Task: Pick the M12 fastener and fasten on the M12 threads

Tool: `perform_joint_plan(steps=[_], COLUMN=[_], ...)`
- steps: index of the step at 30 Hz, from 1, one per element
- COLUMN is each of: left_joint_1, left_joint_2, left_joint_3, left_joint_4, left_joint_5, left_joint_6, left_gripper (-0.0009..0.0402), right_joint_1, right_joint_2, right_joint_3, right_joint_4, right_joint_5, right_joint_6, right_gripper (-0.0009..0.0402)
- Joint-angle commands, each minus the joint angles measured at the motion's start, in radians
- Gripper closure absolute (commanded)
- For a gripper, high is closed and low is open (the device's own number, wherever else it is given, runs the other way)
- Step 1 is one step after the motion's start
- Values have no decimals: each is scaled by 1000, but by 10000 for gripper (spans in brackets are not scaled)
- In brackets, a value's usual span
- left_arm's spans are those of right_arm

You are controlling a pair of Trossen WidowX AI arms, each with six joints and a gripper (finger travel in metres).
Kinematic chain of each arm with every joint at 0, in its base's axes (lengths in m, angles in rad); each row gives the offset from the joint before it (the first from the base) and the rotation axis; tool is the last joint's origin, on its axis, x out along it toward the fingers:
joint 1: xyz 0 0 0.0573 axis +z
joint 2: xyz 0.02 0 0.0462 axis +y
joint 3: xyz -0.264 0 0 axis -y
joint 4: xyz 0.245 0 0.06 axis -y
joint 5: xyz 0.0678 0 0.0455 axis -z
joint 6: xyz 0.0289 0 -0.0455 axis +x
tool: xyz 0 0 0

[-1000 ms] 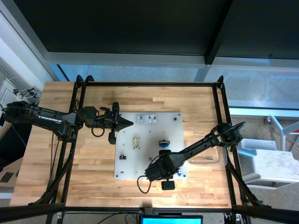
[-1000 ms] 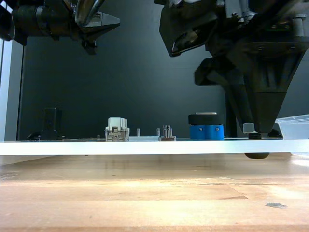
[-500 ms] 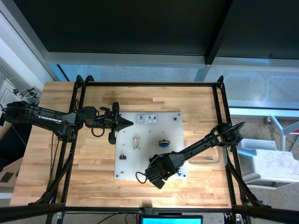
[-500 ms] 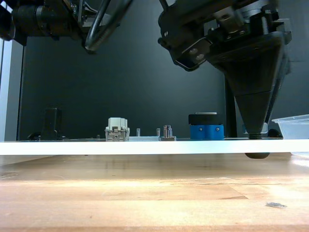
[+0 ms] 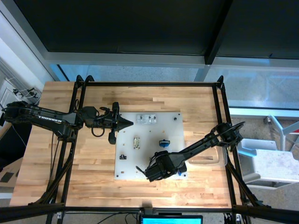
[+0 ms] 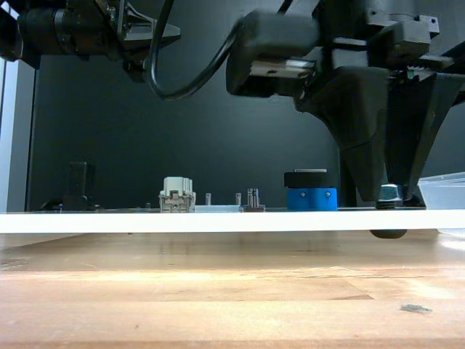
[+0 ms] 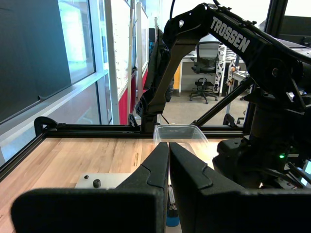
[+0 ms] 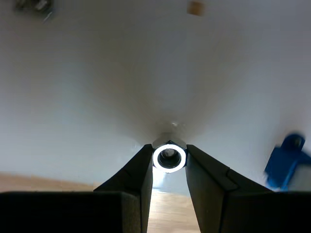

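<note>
Pinching the M12 nut [image 8: 169,158] between the two black fingers [image 8: 138,182] of the right gripper [image 8: 169,151], each fingertip pressing on one flank and the centre hole facing the wrist camera. Sitting on its stud [image 6: 390,206] at the lower right of the low view, just above the white board [image 6: 218,220], with only a sliver of black showing beneath the silver. Standing in front of the clear tray [image 6: 445,190], not inside it.

Holding the left gripper [image 5: 131,123] aloft over the board's far left edge, left of centre in the high view, fingers pressed together on nothing.

Resting the board on a pale wooden table [image 5: 93,163] fenced by a black rail frame [image 5: 149,84], with dark panels filling the upper half of the high view.

Revealing, through the left wrist view alone, a room with tall windows [image 7: 77,43] and office chairs [image 7: 206,82]. Hiding the nut beneath the right arm in the high view, while exposing it at the fingertips in the low and right wrist views. Showing a blue block [image 6: 311,198] on the board just left of the right gripper in the low view.
</note>
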Motion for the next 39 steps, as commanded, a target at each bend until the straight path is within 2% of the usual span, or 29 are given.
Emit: perform_joint_plan(steps=[1,18,23,39], left_joint_1=[0,0,0,0], left_joint_2=[0,0,0,0], left_joint_3=[0,0,0,0], left_joint_4=[0,0,0,0], left_joint_5=[0,0,0,0], left_joint_6=[0,0,0,0], left_gripper=[393,393,393,393], right_joint_1=[0,0,0,2], right_joint_2=[1,1,1,1], right_joint_3=[0,0,0,0], right_joint_4=[1,2,6,31], right_joint_5=[2,2,2,2], right_joint_6=[184,1049,1248,1244], right_gripper=[339,339,338,339])
